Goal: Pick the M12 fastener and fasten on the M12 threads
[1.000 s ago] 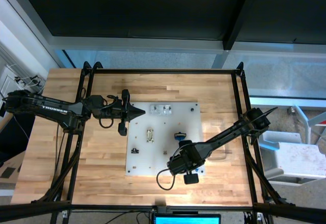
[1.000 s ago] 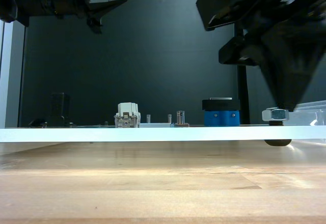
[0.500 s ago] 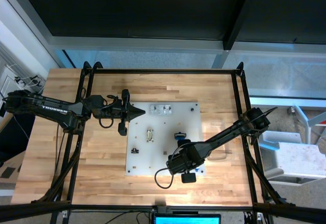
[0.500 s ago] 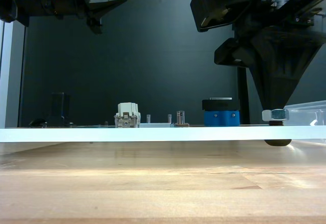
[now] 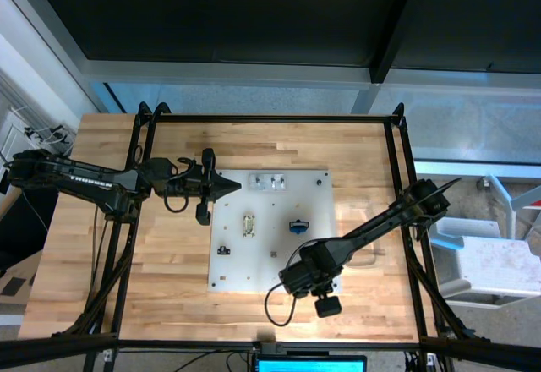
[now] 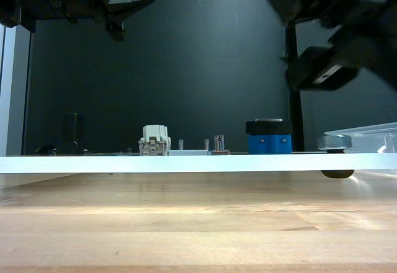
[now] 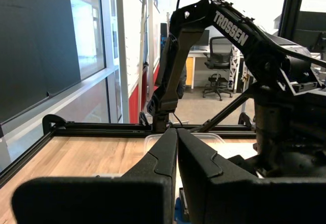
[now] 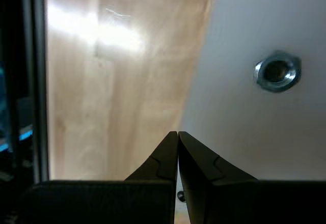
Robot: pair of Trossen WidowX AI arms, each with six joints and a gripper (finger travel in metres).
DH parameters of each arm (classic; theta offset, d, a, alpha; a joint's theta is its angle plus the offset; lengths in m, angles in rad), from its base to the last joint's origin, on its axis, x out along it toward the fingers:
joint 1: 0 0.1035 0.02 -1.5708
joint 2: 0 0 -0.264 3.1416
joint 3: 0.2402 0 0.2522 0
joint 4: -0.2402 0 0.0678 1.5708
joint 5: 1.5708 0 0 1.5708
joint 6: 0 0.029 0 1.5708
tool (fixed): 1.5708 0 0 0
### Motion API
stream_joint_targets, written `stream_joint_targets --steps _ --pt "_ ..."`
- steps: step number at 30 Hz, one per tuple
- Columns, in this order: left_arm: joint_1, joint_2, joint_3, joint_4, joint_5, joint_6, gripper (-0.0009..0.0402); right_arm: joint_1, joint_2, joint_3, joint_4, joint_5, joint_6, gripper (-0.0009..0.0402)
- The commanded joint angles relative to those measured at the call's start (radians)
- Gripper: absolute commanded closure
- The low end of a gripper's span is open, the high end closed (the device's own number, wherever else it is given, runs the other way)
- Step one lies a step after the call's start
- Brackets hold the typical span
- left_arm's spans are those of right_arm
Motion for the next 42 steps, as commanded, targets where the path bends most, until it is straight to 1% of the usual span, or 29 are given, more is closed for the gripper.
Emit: stream_joint_targets --steps 1,3,4,6,8,9,13,17,26,29,30,33,34,35,36,37,38,39,40,42 --pt "0.0 0.0 0.0 0.0 0.0 0.0 0.0393 -0.003 -0.005 0.002 -0.003 0.052 0.021 0.0393" --pt "0.0 0.0 0.0 0.0 0.0 0.0 0.0393 -0.003 -0.006 0.002 -0.004 0.129 0.06 0.0393" --pt "0.0 0.0 0.0 0.0 0.0 0.0 0.0393 -0.003 -0.006 0.002 -0.003 0.155 0.076 0.0393" --pt "0.0 0.0 0.0 -0.001 0.0 0.0 0.0393 -0.003 -0.006 0.002 -0.001 0.195 0.103 0.0393" --pt "0.0 0.0 0.0 0.0 0.0 0.0 0.0393 -0.004 -0.006 0.002 -0.001 0.247 0.137 0.0393" --pt "0.0 0.0 0.0 -0.001 0.0 0.0 0.0393 -0.004 -0.006 0.002 -0.001 0.266 0.144 0.0393" --pt "0.0 0.0 0.0 0.0 0.0 0.0 0.0393 -0.004 -0.005 0.0 0.013 0.286 0.157 0.0393" --pt "0.0 0.0 0.0 -0.001 0.0 0.0 0.0393 -0.006 0.001 0.0 0.025 0.332 0.16 0.0393" --pt "0.0 0.0 0.0 -0.001 0.0 0.0 0.0393 -0.008 0.024 0.0 0.072 0.33 0.157 0.0393" --pt "0.0 0.0 0.0 -0.001 0.0 0.0 0.0393 -0.008 0.024 0.0 0.071 0.32 0.157 0.0393" --pt "0.0 0.0 0.0 -0.001 0.0 0.0 0.0393 -0.008 0.024 0.0 0.07 0.312 0.157 0.0393" --pt "0.0 0.0 0.0 -0.001 0.0 0.0 0.0393 -0.008 0.023 0.0 0.07 0.27 0.156 0.0393" --pt "0.0 0.0 0.0 -0.001 0.0 0.0 0.0393 -0.008 0.023 0.0 0.069 0.247 0.156 0.0393" --pt "0.0 0.0 0.0 -0.001 0.0 0.0 0.0393 -0.008 0.023 0.0 0.064 0.205 0.146 0.0393" --pt "0.0 0.0 0.0 -0.001 0.0 0.0 0.0393 -0.008 0.021 0.001 0.056 0.142 0.131 0.0393" --pt "0.0 0.0 0.0 -0.001 0.0 0.0 0.0393 -0.008 0.018 0.001 0.045 0.09 0.13 0.0393" --pt "0.0 0.0 0.0 -0.001 0.0 0.0 0.0393 -0.008 0.017 0.001 0.036 0.048 0.13 0.0393" --pt "0.0 0.0 0.0 -0.001 0.0 0.0 0.0393 -0.008 0.016 0.001 0.031 0.022 0.131 0.0393" --pt "0.0 0.0 0.0 -0.001 0.0 0.0 0.0393 -0.007 0.013 0.001 0.025 0.009 0.131 0.0393" --pt "0.0 0.0 0.0 -0.001 0.0 0.0 0.0393 -0.007 0.009 0.001 0.021 0.018 0.131 0.0393"
